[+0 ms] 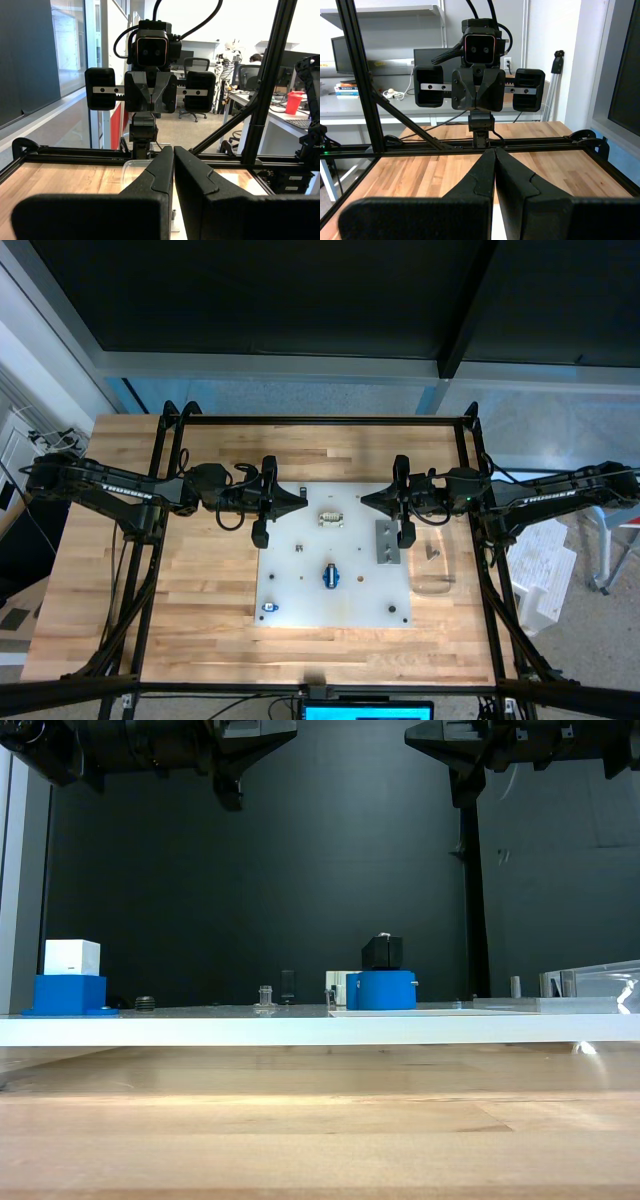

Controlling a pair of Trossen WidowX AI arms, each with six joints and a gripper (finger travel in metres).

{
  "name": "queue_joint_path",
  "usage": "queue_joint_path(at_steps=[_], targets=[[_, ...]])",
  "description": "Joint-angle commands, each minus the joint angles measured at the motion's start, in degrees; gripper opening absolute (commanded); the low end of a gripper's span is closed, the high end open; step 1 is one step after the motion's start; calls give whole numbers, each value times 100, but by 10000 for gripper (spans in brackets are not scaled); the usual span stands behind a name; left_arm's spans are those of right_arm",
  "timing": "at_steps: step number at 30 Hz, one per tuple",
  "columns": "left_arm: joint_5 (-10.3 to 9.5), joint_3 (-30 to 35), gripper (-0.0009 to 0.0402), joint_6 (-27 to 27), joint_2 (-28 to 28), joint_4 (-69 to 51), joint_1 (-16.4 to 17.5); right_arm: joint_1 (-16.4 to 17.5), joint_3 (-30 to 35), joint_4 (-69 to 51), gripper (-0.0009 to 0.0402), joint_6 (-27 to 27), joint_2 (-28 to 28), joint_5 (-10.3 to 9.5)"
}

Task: Pick the 16mm cylinder and install on the taskboard

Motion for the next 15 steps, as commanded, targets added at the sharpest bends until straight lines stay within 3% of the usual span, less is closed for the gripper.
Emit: queue_joint_path(at_steps=[1, 15], targets=[[2, 2, 0, 0, 0, 2, 0, 2, 2, 2, 0, 0, 0, -4], [2, 2, 0, 0, 0, 2, 2, 7, 2, -269, 0, 0, 24, -4]])
